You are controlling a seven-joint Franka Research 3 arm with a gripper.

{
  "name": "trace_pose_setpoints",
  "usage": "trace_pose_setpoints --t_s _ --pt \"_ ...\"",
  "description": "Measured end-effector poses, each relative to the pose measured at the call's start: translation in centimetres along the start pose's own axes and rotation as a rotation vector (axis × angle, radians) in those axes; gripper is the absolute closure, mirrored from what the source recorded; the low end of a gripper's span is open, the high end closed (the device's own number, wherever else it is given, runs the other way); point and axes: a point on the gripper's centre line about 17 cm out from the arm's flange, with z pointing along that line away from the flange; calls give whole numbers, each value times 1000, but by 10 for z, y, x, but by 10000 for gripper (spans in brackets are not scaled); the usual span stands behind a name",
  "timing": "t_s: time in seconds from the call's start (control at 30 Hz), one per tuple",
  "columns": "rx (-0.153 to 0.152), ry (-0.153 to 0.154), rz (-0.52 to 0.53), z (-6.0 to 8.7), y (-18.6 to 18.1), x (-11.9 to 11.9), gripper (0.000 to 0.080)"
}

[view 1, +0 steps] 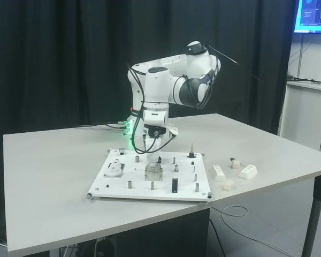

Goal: Remove waterproof.

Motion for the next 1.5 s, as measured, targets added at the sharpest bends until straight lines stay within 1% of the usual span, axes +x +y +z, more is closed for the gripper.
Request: trace_pose_setpoints --t_s 0.27,0.37,0.5,0.6,0.63,0.77,0.8,0.97,1.0,1.23,1.27,1.5 --pt "-15 18 0 11 5 4 3" --pt "-14 26 2 15 4 5 3" --pt "-8 26 -5 20 4 5 3" --pt "-11 18 -14 21 5 2 3" --pt "-13 14 -16 21 6 1 102" --pt "-24 2 -17 21 9 -3 102" --pt "-26 0 -17 21 10 -4 266" --pt "-31 -2 -14 21 11 -6 266" --pt "-31 -1 -13 20 11 -6 424" --pt "-30 0 -11 20 11 -6 424" --pt "-30 1 -11 20 11 -6 485" --pt "-30 4 -8 20 11 -5 485"
